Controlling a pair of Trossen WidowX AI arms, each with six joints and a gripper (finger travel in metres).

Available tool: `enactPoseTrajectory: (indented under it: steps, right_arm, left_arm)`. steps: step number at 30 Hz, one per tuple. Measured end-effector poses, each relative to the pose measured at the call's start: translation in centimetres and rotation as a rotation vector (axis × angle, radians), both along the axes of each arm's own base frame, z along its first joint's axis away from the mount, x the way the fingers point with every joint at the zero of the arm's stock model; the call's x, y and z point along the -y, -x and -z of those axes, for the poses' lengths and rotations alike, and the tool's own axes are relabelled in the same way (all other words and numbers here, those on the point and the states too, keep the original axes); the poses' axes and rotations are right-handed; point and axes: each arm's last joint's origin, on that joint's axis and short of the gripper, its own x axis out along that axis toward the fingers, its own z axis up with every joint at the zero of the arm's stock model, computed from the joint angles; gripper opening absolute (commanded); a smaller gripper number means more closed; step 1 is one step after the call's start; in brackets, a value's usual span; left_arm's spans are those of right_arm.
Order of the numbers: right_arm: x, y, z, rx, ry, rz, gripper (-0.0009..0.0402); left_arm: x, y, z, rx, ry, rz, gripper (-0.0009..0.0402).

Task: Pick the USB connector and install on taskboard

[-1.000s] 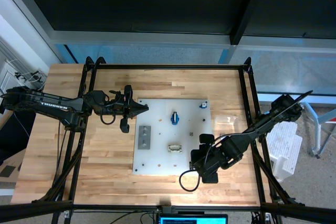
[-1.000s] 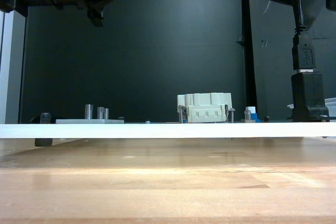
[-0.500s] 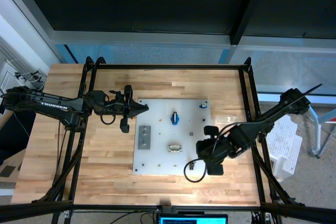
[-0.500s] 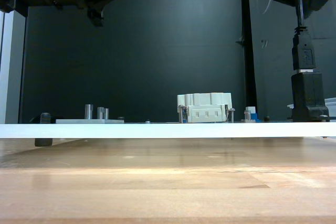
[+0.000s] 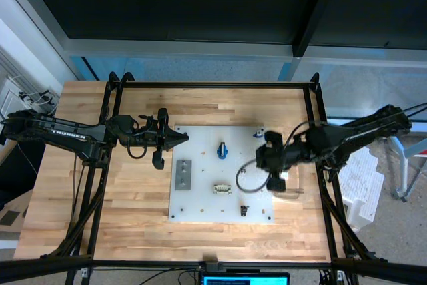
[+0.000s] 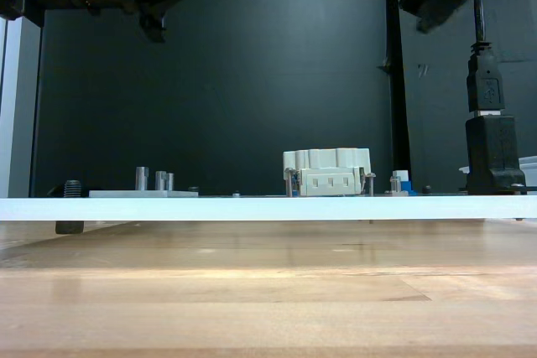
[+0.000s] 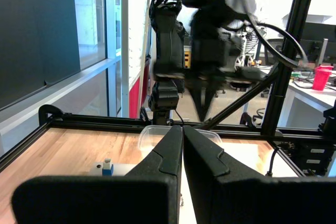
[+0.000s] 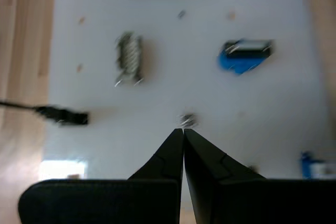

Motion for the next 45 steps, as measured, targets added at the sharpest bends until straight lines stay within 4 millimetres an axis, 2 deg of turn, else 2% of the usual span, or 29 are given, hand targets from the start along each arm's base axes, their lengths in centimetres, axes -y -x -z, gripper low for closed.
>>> enactPoseTrajectory:
  steps: [7,16,29,37,45]
  right_arm:
    - [3.6,0.7,-1.1,0.159,0.051,0.026,0.0000]
    - [5.7,0.4,-2.1,0.436,0.063,0.000,0.0000]
    - [6.3,0.7,-0.7,0.789,0.031,0.012,0.0000]
    - [6.5,1.2,0.4,0.928,0.011,0.033,0.0000]
    - [6.6,1.6,1.9,0.992,-0.022,0.032,0.0000]
  left_arm:
    - [0.0,0.0,0.0,0.000,0.000,0.000,0.0000]
    - [0.0,0.0,0.0,0.000,0.000,0.000,0.0000]
    - [0.0,0.0,0.0,0.000,0.000,0.000,0.0000]
    - [0.0,0.0,0.0,0.000,0.000,0.000,0.0000]
    - [0.0,0.0,0.0,0.000,0.000,0.000,0.0000]
